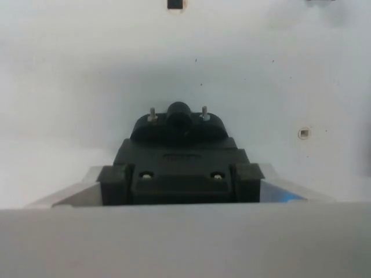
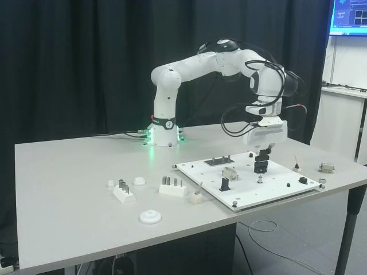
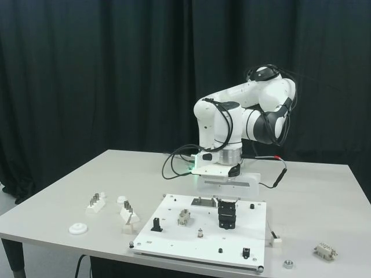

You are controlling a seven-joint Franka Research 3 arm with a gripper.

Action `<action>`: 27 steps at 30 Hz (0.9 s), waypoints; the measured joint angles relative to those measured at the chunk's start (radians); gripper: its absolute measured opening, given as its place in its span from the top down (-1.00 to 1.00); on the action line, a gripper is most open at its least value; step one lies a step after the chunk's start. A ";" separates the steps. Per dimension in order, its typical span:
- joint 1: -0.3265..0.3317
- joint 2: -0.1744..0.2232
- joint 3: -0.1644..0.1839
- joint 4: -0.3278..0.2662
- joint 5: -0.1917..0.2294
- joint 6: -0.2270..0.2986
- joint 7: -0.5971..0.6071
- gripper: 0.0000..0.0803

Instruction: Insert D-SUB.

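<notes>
My gripper point(image 1: 181, 186) is shut on a black D-SUB connector point(image 1: 178, 152), whose two small screws point away from the camera. In the first room view the gripper point(image 2: 262, 156) holds the connector point(image 2: 261, 167) upright just above the white board point(image 2: 275, 192), over a small metal peg point(image 2: 261, 179). The second room view shows the gripper point(image 3: 226, 206) and connector point(image 3: 226, 220) over the middle of the board point(image 3: 174, 243). A grey metal socket point(image 2: 230, 173) point(image 3: 184, 217) sits on the board, apart from the connector.
On the board stand a black bracket point(image 2: 225, 183) point(image 3: 156, 224) and a dark flat plate point(image 2: 217, 161). White peg blocks point(image 2: 123, 192) point(image 2: 174, 187) and a white disc point(image 2: 150, 216) lie on the table beside it. A loose metal connector point(image 3: 324, 250) lies by the table's edge.
</notes>
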 joint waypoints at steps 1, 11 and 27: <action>0.001 0.000 0.000 0.000 -0.002 -0.001 -0.001 0.05; 0.003 0.000 0.000 0.000 -0.018 -0.001 -0.008 0.05; 0.002 -0.002 0.000 0.002 -0.015 -0.009 -0.009 0.05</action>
